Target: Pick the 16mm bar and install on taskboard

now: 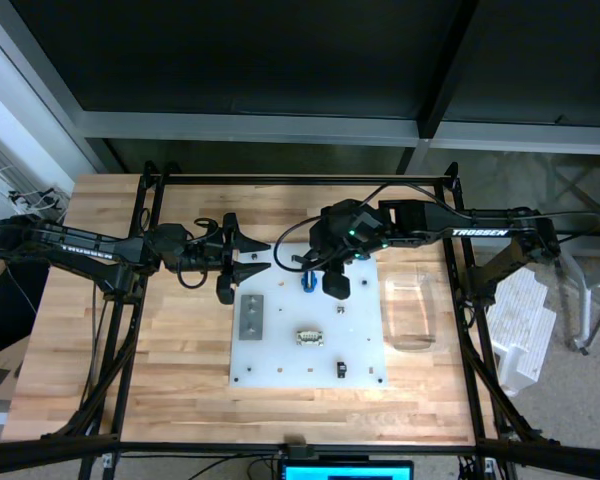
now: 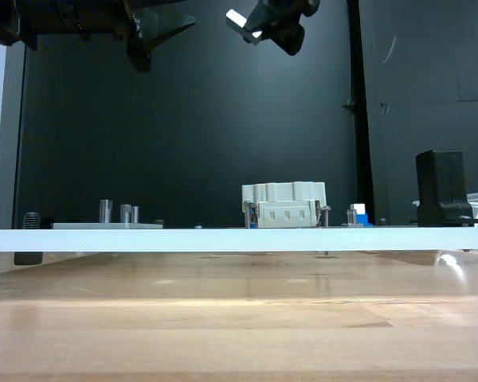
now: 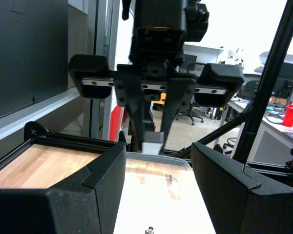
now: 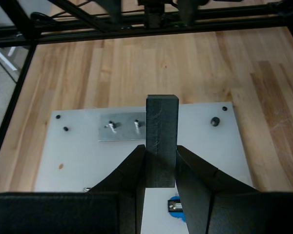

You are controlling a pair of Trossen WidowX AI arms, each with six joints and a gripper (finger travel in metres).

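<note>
A light wooden table (image 1: 180, 380) carries a clear plastic tub (image 1: 412, 312) at 3 o'clock from its middle. A beige multi-pin connector (image 1: 310, 338) has a flat grey metal plate (image 1: 250, 315) at its 10 o'clock and a small black block (image 1: 341, 370) at its 5 o'clock. A lit blue screen (image 1: 347, 470) sits at the table's 6 o'clock edge.

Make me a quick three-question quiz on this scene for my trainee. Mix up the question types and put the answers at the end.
1. True or false: the left gripper holds the 16mm bar.
2. Where is the 16mm bar? A: fully seated in the taskboard. B: held in the right gripper, in the air above the taskboard. C: lying free beside the taskboard.
3. Fill in: the left gripper, raised in the air facing the right gripper, has its fingers ___.

Key: 1 false; 2 B; 3 open.
</note>
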